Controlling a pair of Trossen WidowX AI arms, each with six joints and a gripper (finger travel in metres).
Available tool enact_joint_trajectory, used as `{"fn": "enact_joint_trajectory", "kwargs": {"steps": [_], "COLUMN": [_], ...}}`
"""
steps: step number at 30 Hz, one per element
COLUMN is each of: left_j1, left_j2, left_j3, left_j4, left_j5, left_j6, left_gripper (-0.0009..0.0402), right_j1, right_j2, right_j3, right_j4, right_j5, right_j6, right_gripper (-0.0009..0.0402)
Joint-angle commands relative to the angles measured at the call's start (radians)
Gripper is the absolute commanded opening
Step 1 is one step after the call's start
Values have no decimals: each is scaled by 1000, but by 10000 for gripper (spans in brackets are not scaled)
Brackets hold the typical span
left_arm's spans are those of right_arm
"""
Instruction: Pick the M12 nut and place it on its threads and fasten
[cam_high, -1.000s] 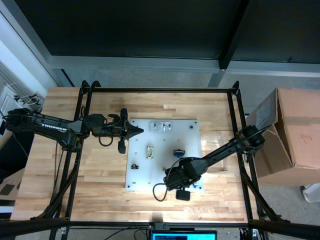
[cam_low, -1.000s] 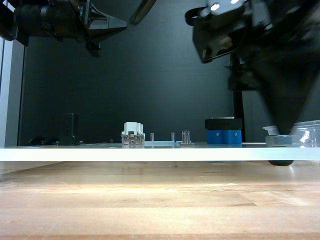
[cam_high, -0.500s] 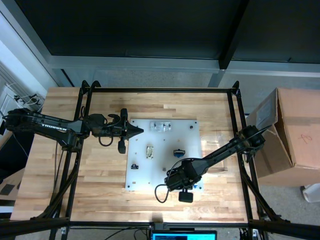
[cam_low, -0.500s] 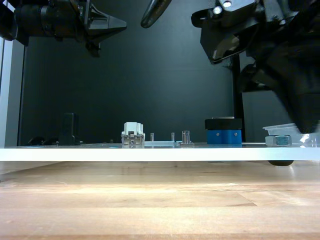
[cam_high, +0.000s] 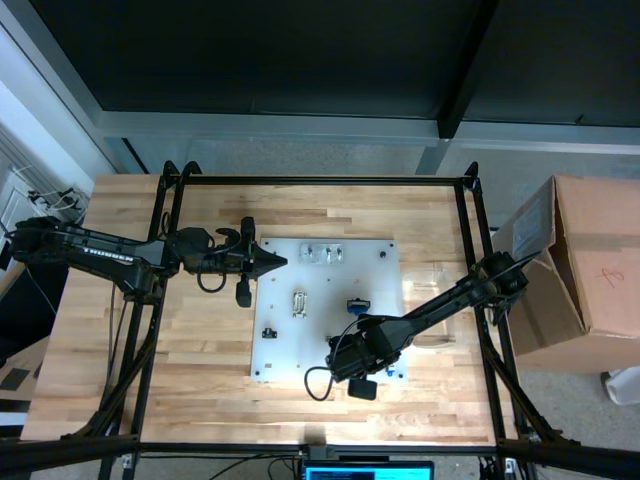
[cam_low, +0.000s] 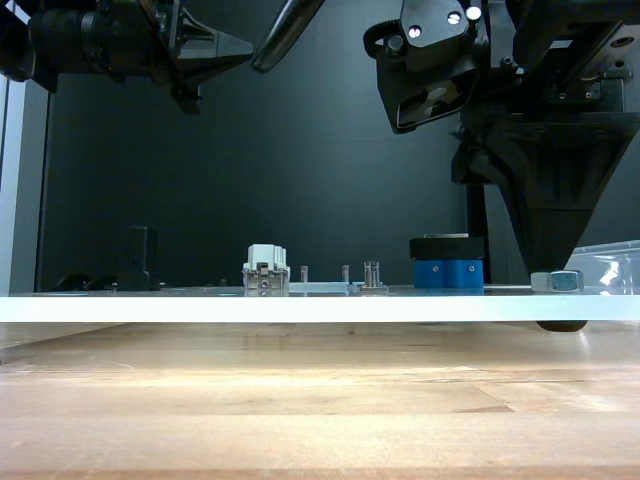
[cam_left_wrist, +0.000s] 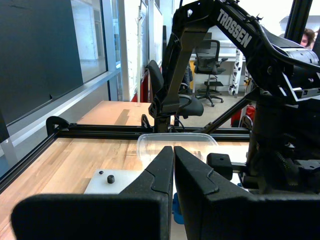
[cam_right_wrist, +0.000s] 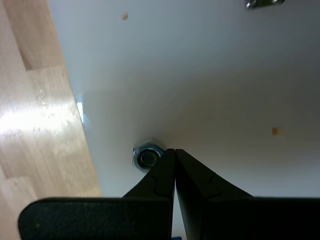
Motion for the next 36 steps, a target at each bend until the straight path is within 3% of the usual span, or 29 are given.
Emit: {"fn": "enact_joint_trajectory", "kwargs": {"steps": [1,12,18,21,28,36], "left_j1": [0,0,0,0,0,0], "left_j2": [0,0,0,0,0,0], "left_j3": [0,0,0,0,0,0], "left_j4": [0,0,-1,0,0,0], "left_j5": [0,0,0,0,0,0], "left_j6": [0,0,0,0,0,0], "left_gripper": [0,0,0,0,0,0], "right_j1": [0,1,-2,-22,-123,-272], "right_j2": [-2,-8,-58,-101,-256,-560], "right_j3": [0,0,0,0,-15,-245], "right_j4": [-29,-51,-55,-58,-36,268], "right_j5": [-115,-116,-27,-45,65,101], "right_j6": [-19,-19,-29,-91,-238,-446], "right_gripper": [0,0,0,0,0,0]}}
